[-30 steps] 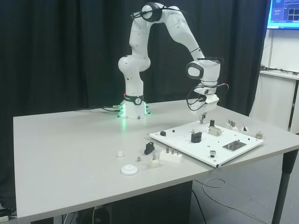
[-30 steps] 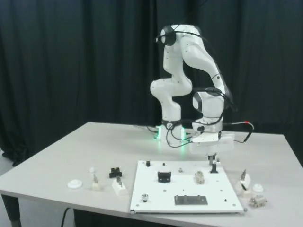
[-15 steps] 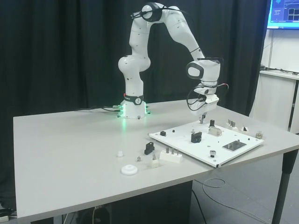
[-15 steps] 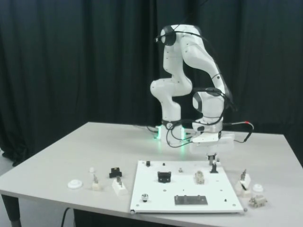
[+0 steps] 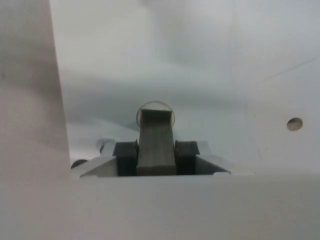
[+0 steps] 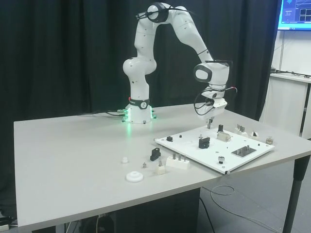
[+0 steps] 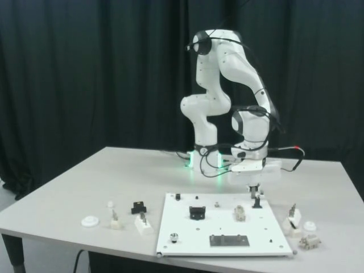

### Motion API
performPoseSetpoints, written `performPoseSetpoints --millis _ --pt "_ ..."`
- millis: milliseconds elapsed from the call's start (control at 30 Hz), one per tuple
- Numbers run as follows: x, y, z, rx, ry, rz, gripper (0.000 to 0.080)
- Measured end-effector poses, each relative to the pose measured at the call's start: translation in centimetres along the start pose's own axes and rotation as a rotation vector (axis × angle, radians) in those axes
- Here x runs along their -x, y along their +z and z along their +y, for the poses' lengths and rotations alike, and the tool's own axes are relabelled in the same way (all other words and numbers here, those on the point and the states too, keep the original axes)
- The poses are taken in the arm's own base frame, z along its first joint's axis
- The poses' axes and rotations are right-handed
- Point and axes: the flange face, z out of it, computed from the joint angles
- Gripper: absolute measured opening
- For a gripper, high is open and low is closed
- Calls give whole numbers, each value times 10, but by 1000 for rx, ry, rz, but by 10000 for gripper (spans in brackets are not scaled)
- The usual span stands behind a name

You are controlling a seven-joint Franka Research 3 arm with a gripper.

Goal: Insert square peg 4.

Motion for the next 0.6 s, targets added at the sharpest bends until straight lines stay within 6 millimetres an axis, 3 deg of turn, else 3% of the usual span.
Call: performPoseSetpoints --millis 600 --pt "3 0 -1 -1 1 1 154"
